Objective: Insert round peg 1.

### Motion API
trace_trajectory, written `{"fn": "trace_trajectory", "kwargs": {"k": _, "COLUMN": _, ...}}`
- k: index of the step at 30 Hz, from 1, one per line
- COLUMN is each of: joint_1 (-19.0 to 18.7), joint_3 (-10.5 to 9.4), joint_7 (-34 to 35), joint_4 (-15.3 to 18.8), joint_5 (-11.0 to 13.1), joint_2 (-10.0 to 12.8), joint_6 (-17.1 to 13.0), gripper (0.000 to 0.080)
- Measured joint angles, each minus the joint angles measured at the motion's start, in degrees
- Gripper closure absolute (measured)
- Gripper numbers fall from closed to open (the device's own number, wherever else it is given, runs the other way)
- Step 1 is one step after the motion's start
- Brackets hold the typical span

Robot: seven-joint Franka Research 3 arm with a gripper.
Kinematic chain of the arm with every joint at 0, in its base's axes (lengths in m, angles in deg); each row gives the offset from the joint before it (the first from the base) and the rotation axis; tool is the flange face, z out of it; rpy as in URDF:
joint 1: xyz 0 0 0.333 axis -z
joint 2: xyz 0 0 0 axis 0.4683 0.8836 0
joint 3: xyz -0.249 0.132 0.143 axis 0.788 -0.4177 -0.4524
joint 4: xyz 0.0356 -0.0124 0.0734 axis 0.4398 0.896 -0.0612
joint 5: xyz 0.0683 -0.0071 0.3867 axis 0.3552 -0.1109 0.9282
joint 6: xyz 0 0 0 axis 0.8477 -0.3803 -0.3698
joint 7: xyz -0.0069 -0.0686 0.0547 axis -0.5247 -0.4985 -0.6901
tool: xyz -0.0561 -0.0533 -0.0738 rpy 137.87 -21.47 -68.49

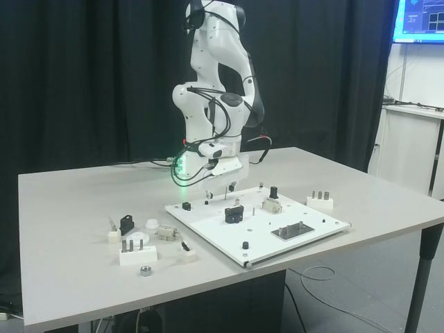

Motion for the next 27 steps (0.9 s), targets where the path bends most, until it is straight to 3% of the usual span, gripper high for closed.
{"fn": "trace_trajectory", "kwargs": {"k": 17, "joint_1": 0.0, "joint_3": 0.34, "joint_7": 0.1, "joint_4": -0.7, "joint_5": -0.8, "joint_2": -1.2, "joint_6": 0.0, "gripper": 0.0003}}
{"fn": "trace_trajectory", "kwargs": {"k": 27, "joint_1": 0.0, "joint_3": 1.01, "joint_7": 0.3, "joint_4": -1.0, "joint_5": -1.8, "joint_2": -3.2, "joint_6": 0.2, "gripper": 0.0003}}
